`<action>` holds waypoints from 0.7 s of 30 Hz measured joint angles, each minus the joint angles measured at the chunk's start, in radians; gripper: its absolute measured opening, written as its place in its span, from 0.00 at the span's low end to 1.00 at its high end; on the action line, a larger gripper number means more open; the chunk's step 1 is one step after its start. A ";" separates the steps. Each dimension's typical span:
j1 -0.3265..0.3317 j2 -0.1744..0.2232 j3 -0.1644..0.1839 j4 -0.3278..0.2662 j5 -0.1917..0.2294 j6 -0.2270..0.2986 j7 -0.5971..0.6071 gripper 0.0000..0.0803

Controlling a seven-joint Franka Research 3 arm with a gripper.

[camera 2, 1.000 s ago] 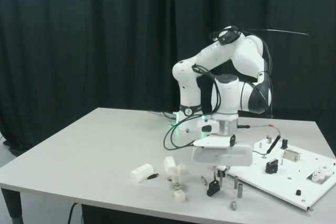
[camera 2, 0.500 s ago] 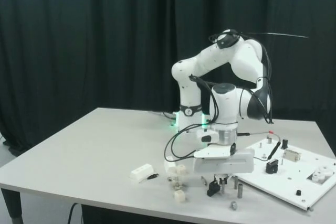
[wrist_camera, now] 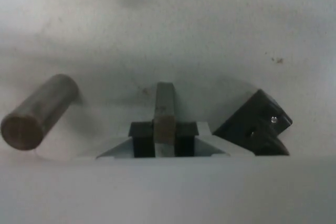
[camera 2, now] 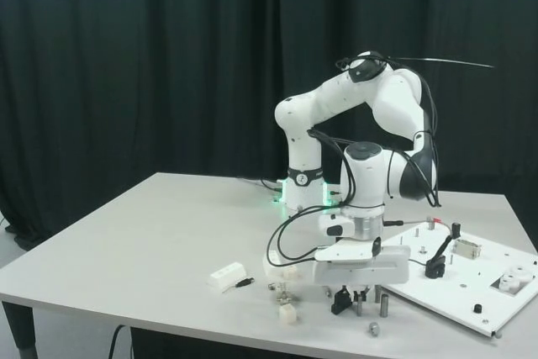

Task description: Place square peg 3.

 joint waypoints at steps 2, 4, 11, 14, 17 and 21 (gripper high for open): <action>0.000 0.001 0.000 0.001 0.000 0.000 0.008 0.09; 0.000 0.001 -0.002 0.003 0.000 0.000 0.015 0.09; 0.002 0.001 -0.023 0.012 -0.002 -0.016 0.019 0.45; 0.004 0.001 -0.037 0.014 -0.002 -0.034 0.019 0.81; 0.005 0.001 -0.051 0.018 -0.003 -0.057 0.019 0.81; 0.005 0.001 -0.068 0.025 -0.005 -0.085 0.019 0.96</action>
